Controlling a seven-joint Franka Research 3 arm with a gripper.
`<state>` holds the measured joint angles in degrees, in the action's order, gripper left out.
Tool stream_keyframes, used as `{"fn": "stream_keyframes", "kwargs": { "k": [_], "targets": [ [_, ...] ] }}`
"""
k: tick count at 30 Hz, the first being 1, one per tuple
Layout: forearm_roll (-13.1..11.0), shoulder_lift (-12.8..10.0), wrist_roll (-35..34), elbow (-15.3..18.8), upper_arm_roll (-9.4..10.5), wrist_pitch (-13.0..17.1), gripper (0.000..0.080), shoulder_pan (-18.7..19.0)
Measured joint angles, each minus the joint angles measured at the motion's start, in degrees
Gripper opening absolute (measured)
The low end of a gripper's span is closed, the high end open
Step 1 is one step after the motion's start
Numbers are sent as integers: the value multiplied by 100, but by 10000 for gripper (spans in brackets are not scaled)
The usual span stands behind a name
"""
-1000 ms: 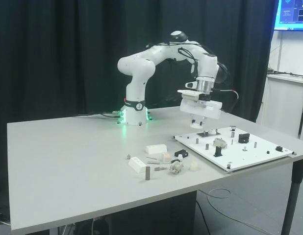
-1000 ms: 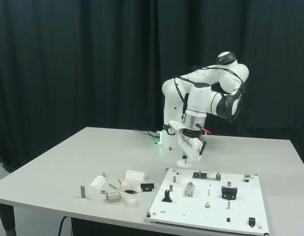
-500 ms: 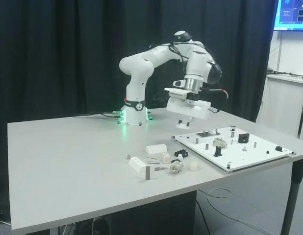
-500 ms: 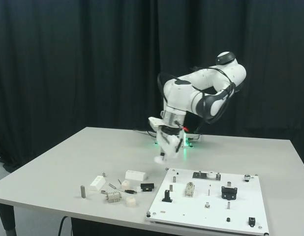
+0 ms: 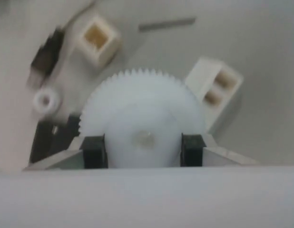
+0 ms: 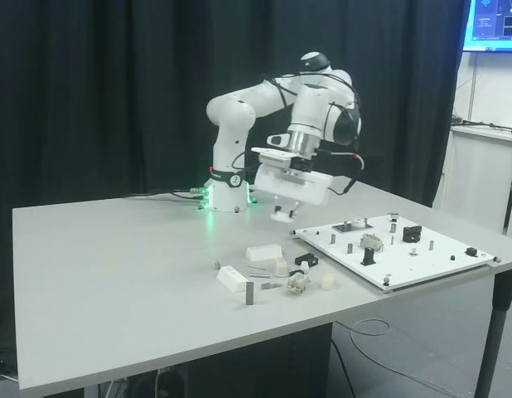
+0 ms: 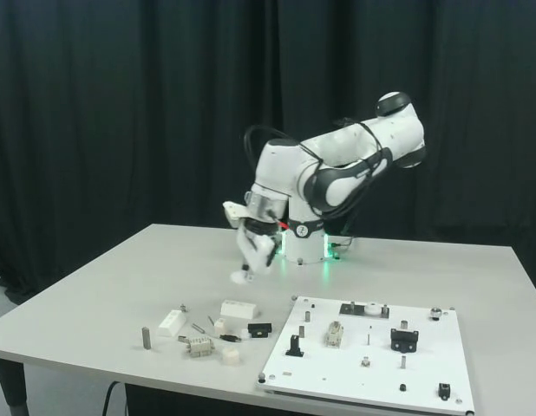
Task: Place large gear.
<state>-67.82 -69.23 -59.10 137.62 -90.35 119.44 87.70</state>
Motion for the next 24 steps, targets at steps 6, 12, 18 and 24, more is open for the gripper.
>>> {"fn": "stream_keyframes", "kwargs": {
  "k": [6,12,18,24],
  "targets": [
    [-10,0,517,-174,63,38,332,-588],
    [-53,-14,973,-382,176,47,332,-1212],
    [-210,-92,1490,-586,325,41,332,-1828],
    [-496,-274,1937,-772,492,5,332,-2405]
  ]
}}
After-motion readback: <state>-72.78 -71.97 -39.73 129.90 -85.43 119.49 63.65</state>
